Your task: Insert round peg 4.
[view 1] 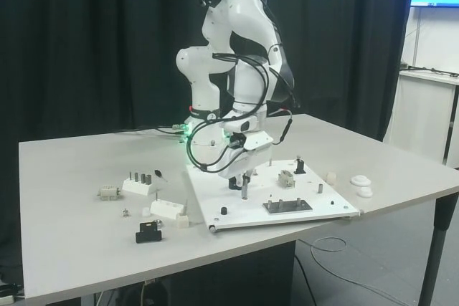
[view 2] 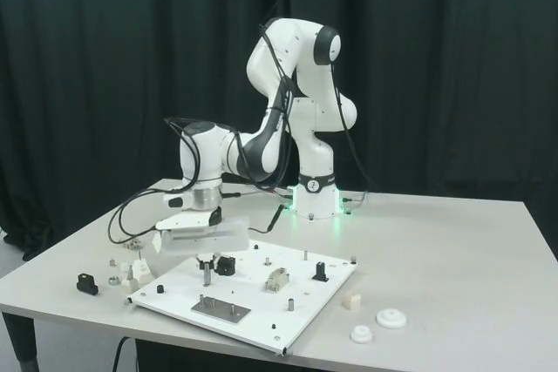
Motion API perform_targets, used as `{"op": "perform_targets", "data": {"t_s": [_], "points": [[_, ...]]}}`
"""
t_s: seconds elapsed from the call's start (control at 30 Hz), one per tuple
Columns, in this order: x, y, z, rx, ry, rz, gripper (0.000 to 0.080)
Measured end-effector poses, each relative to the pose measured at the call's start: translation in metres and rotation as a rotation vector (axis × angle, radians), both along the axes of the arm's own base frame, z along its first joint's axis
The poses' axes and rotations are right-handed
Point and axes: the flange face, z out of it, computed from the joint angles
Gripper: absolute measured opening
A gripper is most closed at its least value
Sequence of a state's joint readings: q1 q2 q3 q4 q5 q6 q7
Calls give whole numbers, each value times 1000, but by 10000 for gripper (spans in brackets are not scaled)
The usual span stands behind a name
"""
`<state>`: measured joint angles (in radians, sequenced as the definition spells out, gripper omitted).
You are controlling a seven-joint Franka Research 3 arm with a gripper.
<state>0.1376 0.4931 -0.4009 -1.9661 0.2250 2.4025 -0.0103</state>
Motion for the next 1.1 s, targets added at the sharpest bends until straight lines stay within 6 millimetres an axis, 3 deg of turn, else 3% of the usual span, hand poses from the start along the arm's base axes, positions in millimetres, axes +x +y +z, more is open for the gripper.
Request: {"op": "perform_targets", "data": {"t_s": [1.1], "points": [[4,0,-5,-11,-4,6,150]]}}
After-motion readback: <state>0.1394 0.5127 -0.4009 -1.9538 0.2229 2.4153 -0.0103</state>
